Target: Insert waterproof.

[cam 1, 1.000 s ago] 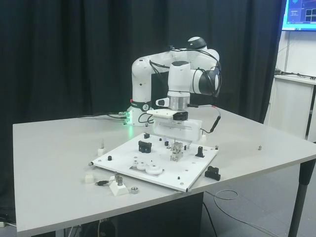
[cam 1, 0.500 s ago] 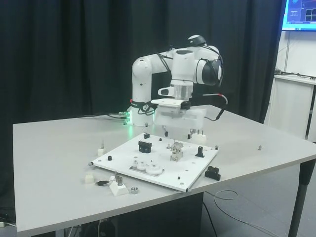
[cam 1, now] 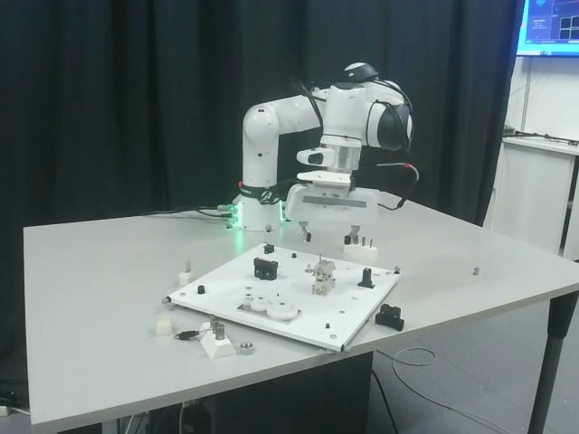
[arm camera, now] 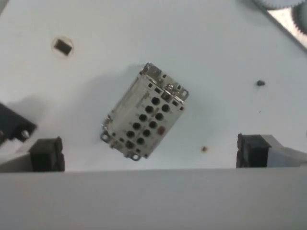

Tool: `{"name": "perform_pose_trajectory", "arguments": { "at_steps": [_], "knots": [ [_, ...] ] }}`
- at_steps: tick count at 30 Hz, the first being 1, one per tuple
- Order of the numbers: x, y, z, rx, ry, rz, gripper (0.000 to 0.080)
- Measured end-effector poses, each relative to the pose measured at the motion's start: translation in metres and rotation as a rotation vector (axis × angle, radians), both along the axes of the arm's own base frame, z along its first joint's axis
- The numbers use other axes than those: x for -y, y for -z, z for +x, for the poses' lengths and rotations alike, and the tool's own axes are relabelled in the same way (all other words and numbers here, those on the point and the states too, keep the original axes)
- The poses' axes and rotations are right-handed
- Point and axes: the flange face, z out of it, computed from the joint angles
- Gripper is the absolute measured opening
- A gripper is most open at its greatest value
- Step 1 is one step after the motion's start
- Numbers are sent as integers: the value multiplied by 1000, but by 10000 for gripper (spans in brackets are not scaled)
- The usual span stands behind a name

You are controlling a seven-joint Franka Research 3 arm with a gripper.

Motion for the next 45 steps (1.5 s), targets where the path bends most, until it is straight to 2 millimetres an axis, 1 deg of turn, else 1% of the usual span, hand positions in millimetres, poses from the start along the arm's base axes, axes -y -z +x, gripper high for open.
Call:
{"name": "perform_pose_trajectory", "arguments": {
  "at_steps": [9,16,23,29,36,45],
  "knots": [
    [12,4,-11,-29,-163,-3,800],
    [21,5,-16,-5,-214,25,800],
    [29,9,-16,28,-242,62,800],
    [35,14,-12,50,-252,80,800],
    [43,20,-2,56,-254,82,800],
    [55,22,11,40,-259,66,800]
  ]
}}
